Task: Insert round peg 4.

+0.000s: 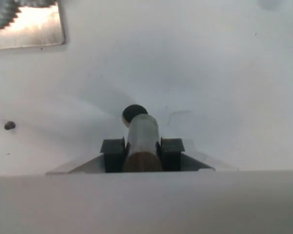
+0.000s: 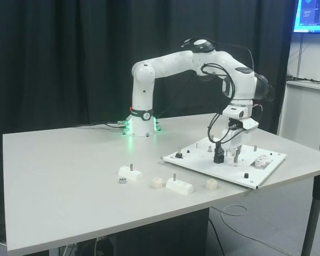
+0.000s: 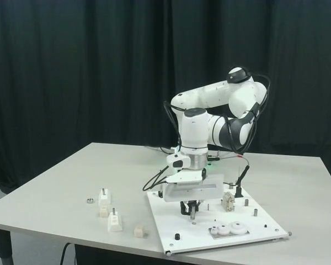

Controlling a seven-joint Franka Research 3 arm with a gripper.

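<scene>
In the wrist view my gripper [image 1: 142,150] is shut on a grey round peg [image 1: 142,139], held upright between the two black fingers [image 1: 113,153]. The peg's lower end hangs just above a round black hole [image 1: 134,112] in the white board [image 1: 219,83], slightly to one side of it. From the first room view the gripper [image 2: 220,156] points straight down over the middle of the board [image 2: 197,162]. The second room view shows the gripper [image 3: 192,208] low over the board [image 3: 165,221], with the peg [image 3: 193,214] close to the surface.
A metal plate with gears [image 1: 27,24] is fixed on the board, and a small dark screw [image 1: 10,126] lies off to one side. White gears [image 3: 231,227] and pegs stand near the board's front edge. Several white blocks [image 2: 180,185] and a nut [image 2: 121,181] lie on the grey table [image 2: 58,170].
</scene>
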